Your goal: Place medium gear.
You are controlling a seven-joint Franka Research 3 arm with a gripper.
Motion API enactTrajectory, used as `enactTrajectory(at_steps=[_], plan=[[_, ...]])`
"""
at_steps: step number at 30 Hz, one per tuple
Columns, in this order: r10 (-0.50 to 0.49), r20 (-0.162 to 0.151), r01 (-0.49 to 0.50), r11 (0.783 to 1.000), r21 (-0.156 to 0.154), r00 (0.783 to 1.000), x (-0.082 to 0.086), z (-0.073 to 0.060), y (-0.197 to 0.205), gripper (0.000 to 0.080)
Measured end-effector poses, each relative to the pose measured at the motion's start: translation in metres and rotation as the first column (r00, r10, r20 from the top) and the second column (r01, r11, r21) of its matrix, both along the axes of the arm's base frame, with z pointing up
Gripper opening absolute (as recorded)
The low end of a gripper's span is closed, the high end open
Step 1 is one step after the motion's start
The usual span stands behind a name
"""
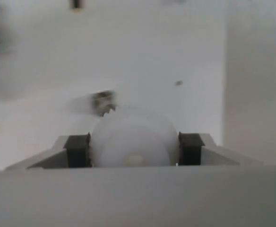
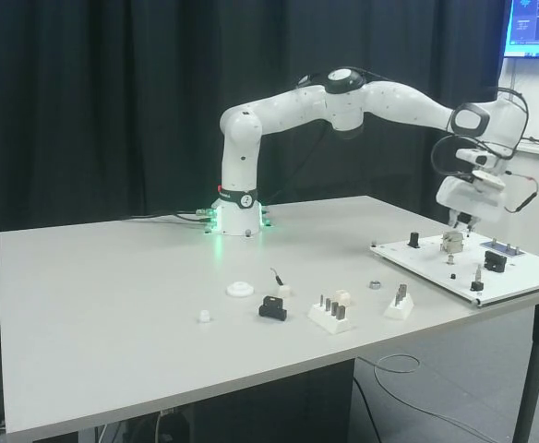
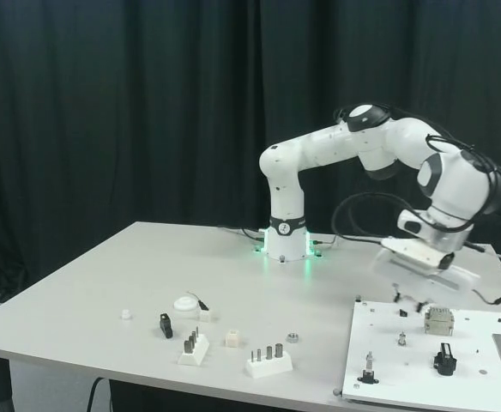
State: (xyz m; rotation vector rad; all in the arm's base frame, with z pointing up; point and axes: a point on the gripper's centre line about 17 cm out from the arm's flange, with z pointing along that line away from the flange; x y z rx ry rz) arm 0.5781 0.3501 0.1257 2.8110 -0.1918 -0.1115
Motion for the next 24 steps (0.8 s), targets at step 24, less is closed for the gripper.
enactTrajectory(at_steps=[24], plan=[[0.021, -0.19, -0.028, 0.999, -0.034, 0.981, -0.028, -0.02, -0.151, 0.0397]])
